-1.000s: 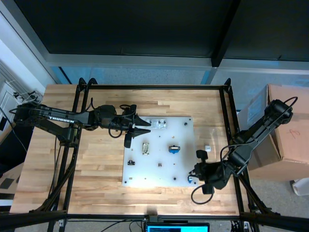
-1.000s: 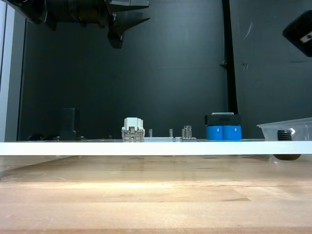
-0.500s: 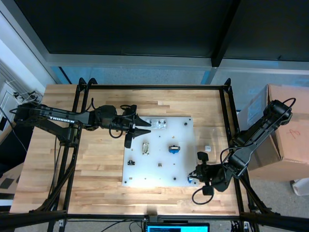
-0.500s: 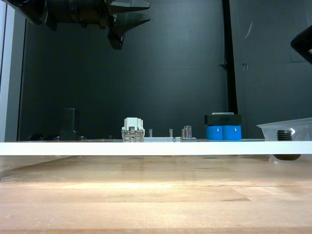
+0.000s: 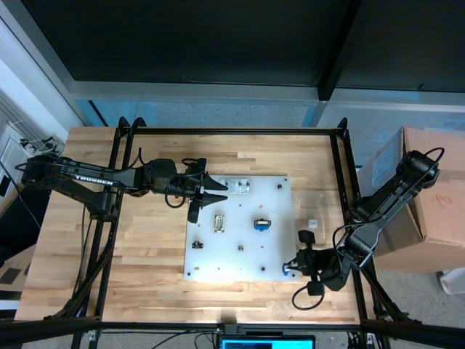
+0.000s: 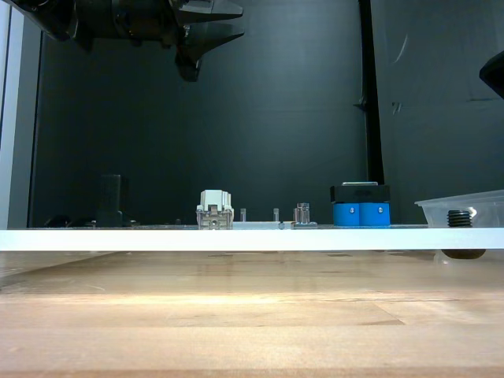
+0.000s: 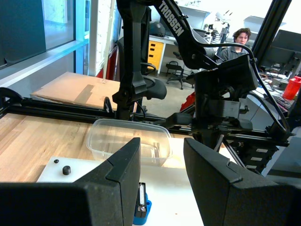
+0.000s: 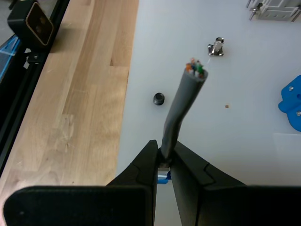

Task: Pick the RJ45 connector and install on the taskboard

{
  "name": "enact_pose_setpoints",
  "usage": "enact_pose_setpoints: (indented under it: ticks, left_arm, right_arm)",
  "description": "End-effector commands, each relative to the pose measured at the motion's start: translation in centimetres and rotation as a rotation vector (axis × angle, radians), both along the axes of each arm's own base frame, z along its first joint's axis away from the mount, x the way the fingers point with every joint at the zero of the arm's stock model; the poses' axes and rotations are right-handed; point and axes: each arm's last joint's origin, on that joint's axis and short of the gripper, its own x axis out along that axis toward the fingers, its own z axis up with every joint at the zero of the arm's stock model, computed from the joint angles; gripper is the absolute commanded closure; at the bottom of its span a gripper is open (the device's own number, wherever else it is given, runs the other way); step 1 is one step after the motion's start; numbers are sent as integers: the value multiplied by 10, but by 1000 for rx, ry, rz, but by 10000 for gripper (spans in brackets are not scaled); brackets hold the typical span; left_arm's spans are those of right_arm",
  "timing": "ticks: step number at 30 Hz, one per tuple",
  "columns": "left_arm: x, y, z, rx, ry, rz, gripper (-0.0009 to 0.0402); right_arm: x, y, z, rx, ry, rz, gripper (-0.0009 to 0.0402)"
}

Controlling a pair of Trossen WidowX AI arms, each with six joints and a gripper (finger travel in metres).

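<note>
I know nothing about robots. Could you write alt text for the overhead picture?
Seen from above, the right gripper hangs at the near right corner of a white task board on a wooden table, shut on the RJ45 connector with its grey cable stub. The left gripper hovers open over the board's far left corner.

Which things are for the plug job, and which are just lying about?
For the job: RJ45 connector, held in right gripper over the taskboard, near right corner; left gripper, open, above its far left part.
Lying about: clear tub, blue connector, cardboard box.
</note>
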Motion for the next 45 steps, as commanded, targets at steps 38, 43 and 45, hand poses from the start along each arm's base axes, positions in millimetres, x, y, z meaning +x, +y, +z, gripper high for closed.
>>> enact_pose_setpoints:
  ticks: [38,43,45]
  left_arm:
    - [0,0,0,0,-1,0,271]
    - [0,0,0,0,-1,1,271]
    - [0,0,0,0,-1,0,271]
  right_arm:
    - [0,3,-7,-12,8,5,393]
    - [-1,3,-8,-12,18,12,393]
    - [-1,3,-9,-11,21,12,393]
